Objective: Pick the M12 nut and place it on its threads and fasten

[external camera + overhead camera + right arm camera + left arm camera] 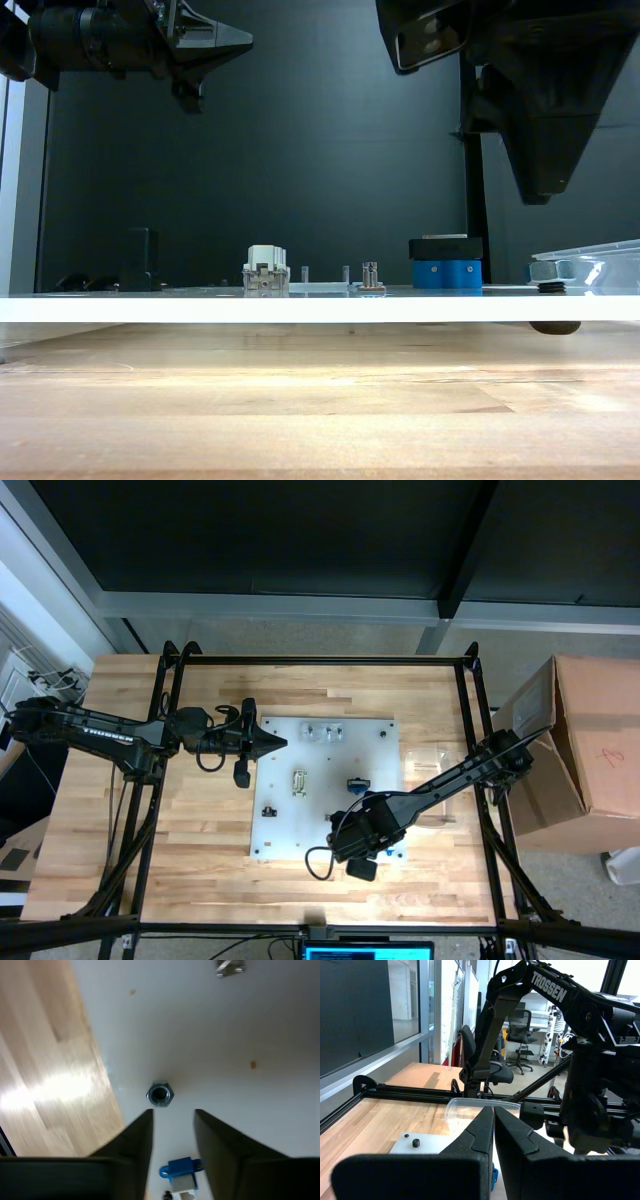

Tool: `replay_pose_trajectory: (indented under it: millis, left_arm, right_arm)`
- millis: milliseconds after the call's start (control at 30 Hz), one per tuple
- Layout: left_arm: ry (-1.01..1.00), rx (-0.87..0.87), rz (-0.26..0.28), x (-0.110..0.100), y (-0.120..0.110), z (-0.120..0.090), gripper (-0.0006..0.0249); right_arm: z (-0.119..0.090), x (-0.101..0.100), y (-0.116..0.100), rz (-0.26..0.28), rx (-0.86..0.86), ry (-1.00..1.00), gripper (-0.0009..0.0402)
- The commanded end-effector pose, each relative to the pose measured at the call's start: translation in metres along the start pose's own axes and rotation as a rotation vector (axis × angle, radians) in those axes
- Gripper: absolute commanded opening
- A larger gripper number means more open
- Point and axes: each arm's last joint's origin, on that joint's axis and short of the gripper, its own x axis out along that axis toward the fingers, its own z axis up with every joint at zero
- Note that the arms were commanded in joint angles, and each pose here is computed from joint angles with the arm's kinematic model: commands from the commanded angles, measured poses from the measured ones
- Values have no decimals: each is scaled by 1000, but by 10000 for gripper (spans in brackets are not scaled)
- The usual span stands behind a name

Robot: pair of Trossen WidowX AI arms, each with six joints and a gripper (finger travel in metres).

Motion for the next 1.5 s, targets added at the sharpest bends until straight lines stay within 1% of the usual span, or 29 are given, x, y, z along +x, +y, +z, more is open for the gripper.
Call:
replay_pose_trajectory:
  millis: [33,100,167,233,367,467,533,633,667,900,1033,1100,1133,1200,1233,1267,1367,1433,1500]
  left_arm:
    - [0,0,0,0,0,0,0]
    - [0,0,0,0,0,0,0]
    - [0,0,0,0,0,0,0]
    - [0,0,0,0,0,0,0]
    - [0,0,0,0,0,0,0]
    - [0,0,0,0,0,0,0]
    - [0,0,0,0,0,0,0]
    - [0,0,0,0,0,0,0]
    - [0,0,0,0,0,0,0]
    - [0,0,0,0,0,0,0]
    - [0,0,0,0,0,0,0]
    - [0,0,0,0,0,0,0]
    - [0,0,0,0,0,0,0]
    - [0,0,0,0,0,0,0]
    - [0,0,0,0,0,0,0]
    - [0,0,0,0,0,0,0]
    - [0,0,0,0,0,0,0]
    - [0,0,0,0,0,0,0]
    - [0,0,0,0,0,0,0]
  right_arm:
    - [0,2,-1,-9,-109,10,-4]
    - [-1,5,-1,-2,-164,27,8]
    - [-3,8,-2,2,-188,40,9]
    - [-3,11,-2,1,-188,41,-3]
    - [-4,16,-3,-5,-184,27,-1]
    - [-5,24,-4,-3,-175,21,0]
    - [-7,28,-5,-11,-172,15,0]
    - [-7,29,-6,-43,-154,0,0]
    - [-8,29,-6,-45,-155,-2,0]
    - [-9,30,-5,-43,-157,-3,0]
    - [-9,35,-3,-38,-158,0,0]
    - [-9,37,-2,-14,-159,15,0]
    - [-9,37,0,20,-161,30,0]
    - [-10,37,3,124,-186,83,0]
    - [-11,35,4,167,-200,107,0]
    - [-11,34,4,179,-208,119,0]
    - [-12,31,2,134,-211,101,0]
    - [-12,30,0,86,-197,83,0]
    - [-13,30,-2,23,-174,60,0]
